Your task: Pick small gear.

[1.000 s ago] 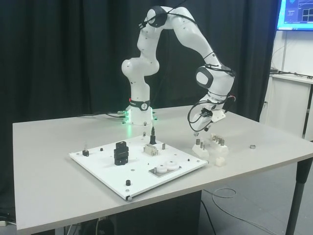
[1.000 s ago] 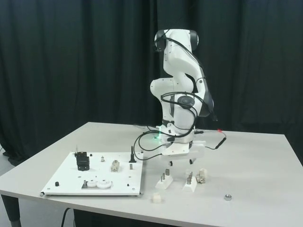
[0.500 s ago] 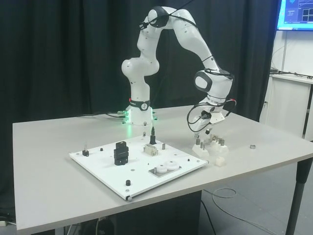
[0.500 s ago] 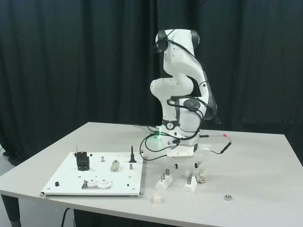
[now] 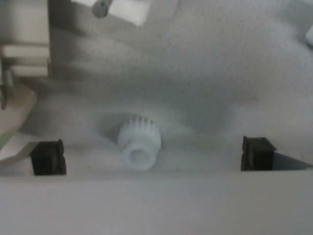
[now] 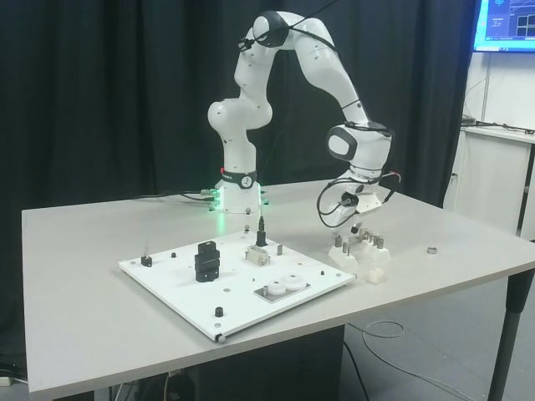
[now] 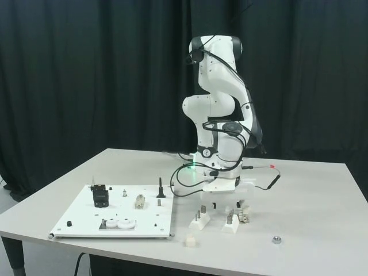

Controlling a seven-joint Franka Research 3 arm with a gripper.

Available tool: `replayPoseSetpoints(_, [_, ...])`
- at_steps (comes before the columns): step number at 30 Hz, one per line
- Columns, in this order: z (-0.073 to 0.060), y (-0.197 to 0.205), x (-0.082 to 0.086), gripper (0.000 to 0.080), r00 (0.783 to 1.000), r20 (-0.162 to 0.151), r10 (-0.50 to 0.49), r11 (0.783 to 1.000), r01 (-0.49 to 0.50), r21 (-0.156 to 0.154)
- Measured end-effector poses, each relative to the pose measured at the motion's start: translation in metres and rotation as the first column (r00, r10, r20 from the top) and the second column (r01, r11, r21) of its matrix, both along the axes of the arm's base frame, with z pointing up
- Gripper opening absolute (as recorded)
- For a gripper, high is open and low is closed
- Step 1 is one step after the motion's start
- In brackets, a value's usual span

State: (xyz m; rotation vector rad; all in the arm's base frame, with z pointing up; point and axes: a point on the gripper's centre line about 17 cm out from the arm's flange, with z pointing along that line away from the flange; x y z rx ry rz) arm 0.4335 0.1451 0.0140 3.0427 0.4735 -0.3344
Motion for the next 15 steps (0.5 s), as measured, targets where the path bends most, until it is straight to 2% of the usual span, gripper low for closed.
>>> replayPoseSetpoints(15, [-0.0083, 0.0011, -0.0072, 0.0800, 1.000, 0.012, 0.007, 1.000, -0.007, 0.006])
